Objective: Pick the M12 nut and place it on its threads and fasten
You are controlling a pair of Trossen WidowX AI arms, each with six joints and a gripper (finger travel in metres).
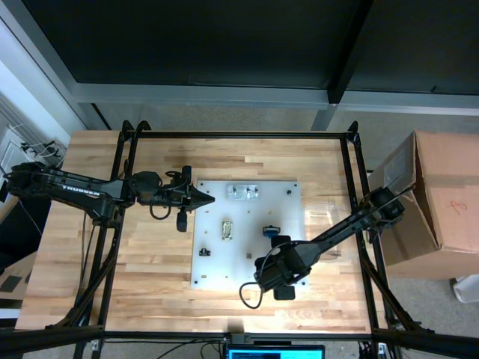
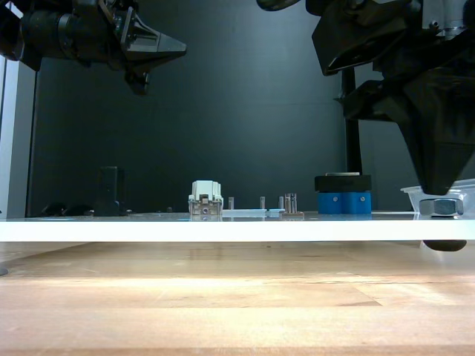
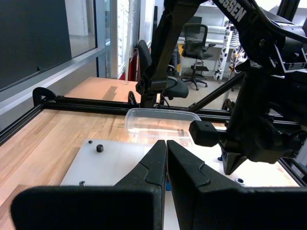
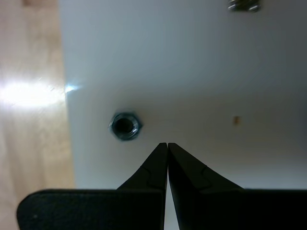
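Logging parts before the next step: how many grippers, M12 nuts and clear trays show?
M12 nut: 1, unheld, at board level; on its stud or not, cannot tell.
Grippers: 2, left gripper over the board's left edge, right gripper by the nut, both shut, empty.
Clear tray: 1.
Total: 4.

The low view crops the right gripper [image 2: 439, 194] at the 12 and 3 o'clock edges, and the arm behind the left gripper [image 2: 182, 48] at 9 o'clock. Just below the right gripper sits the nut [image 2: 441, 206], with no stud ribs visible. From above, that gripper covers the board's [image 1: 224, 262] 5 o'clock corner, hiding both. The right wrist view blurs the nut's centre.
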